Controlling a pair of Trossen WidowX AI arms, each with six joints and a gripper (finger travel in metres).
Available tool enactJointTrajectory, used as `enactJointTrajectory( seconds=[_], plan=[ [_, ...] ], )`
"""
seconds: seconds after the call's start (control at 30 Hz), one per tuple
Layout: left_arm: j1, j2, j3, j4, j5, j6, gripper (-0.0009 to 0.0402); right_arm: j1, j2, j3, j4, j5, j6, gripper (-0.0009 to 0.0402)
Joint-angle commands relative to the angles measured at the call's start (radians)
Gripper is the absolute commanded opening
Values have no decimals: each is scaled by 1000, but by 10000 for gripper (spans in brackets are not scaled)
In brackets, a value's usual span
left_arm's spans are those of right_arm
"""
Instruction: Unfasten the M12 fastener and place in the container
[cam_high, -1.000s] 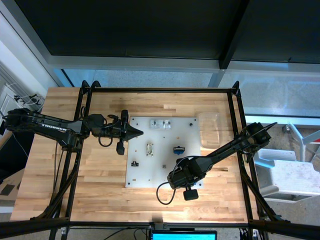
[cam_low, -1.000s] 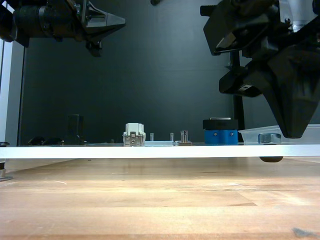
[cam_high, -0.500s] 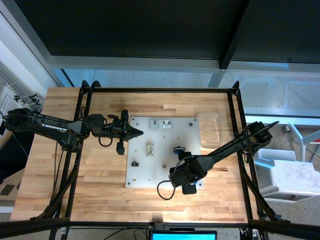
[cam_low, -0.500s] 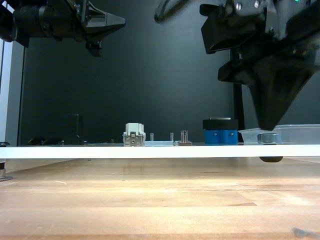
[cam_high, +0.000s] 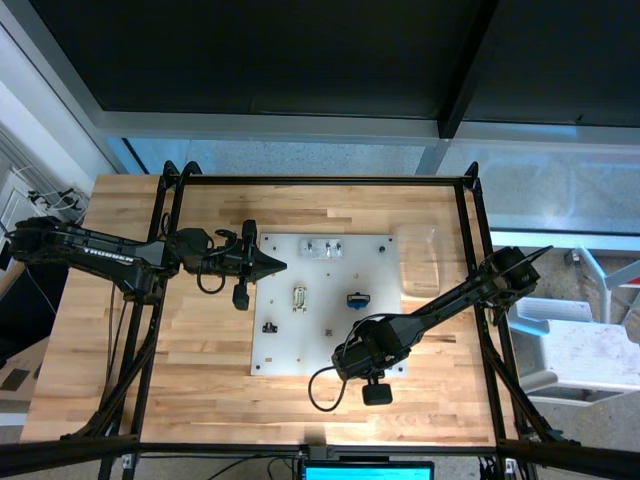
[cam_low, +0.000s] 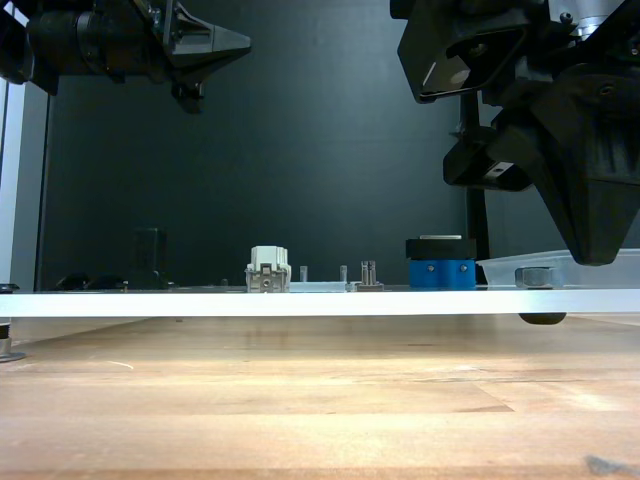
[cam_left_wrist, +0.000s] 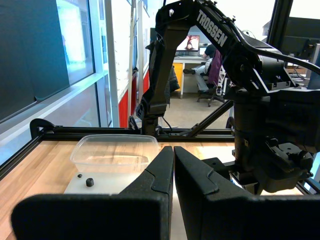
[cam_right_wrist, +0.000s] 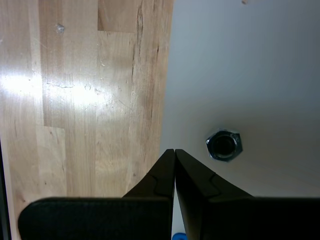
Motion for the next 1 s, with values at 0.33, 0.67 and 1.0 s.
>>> enactJointTrajectory(
  seconds=[0.33,0.67,1.0],
  plan=[
    [0,0,0,0,0,0,0,-3,2,-18,-9,80,16,0],
    [0,0,0,0,0,0,0,-7,2,-18,-21,103,21,0],
    [0,0,0,0,0,0,0,-6,-39,15,-141,284,121,0]
  ],
)
